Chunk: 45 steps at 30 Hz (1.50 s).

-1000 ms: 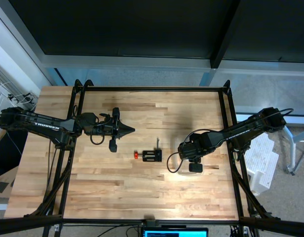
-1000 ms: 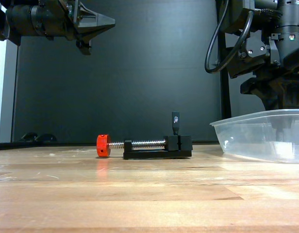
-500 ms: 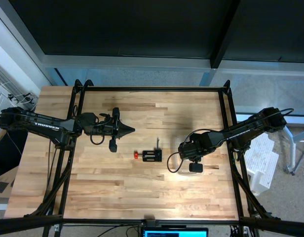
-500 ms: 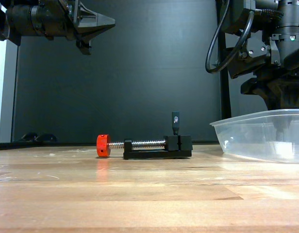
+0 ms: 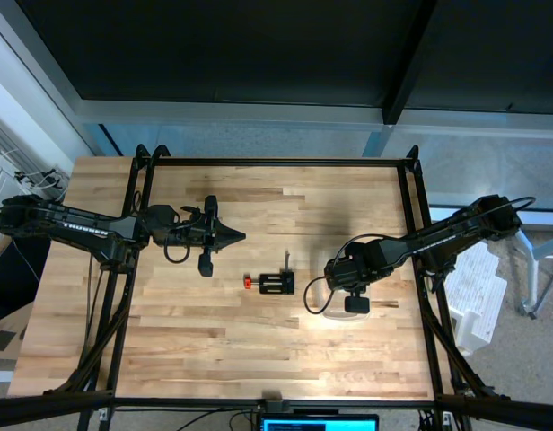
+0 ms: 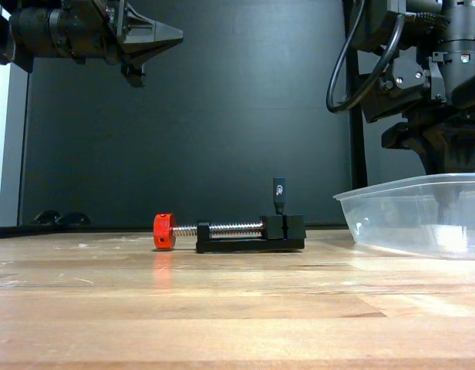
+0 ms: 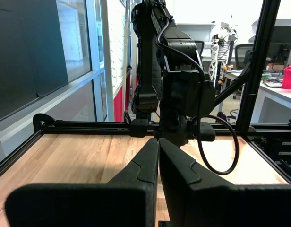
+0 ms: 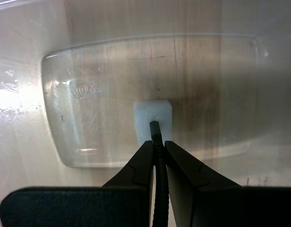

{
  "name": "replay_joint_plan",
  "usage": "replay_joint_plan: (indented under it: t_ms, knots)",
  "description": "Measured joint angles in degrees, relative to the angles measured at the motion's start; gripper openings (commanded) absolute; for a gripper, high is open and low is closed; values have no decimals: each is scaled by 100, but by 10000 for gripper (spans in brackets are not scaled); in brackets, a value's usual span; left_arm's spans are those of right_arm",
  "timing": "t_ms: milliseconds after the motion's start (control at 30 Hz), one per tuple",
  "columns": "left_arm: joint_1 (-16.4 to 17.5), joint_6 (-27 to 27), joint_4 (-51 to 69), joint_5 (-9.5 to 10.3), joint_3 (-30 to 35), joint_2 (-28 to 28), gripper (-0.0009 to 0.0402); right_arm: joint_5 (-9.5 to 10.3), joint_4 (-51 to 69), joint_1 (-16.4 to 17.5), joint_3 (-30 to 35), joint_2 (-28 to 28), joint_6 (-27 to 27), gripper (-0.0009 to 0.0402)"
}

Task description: Pick the USB-C connector and install on taskboard

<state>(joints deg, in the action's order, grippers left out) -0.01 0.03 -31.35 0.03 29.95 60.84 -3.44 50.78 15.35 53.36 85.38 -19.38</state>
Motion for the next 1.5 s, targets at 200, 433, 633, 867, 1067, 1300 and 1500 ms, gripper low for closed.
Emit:
replay_joint_plan:
  t_ms: [200, 433, 633, 867, 1067, 1300, 1500]
  knots:
    - [0, 2, 0, 2, 0, 2, 0, 2, 352, 0, 227, -57, 46, 0]
    - [0, 2, 0, 2, 0, 2, 0, 0, 1049, -35, 682, -118, 61, 0]
    - [0, 2, 0, 0, -2, 0, 0, 0, 1593, -63, 1156, -118, 61, 0]
    - [0, 0, 0, 2, 0, 2, 0, 2, 2247, -81, 1655, -120, 46, 0]
    - [0, 2, 0, 2, 0, 0, 0, 4, 2496, -109, 1836, -118, 39, 0]
    - [0, 0, 0, 0, -2, 0, 0, 57, 2564, -179, 1945, -2, -50, 0]
    - [0, 0, 0, 2, 0, 0, 0, 22, 2684, -313, 2529, 468, 20, 0]
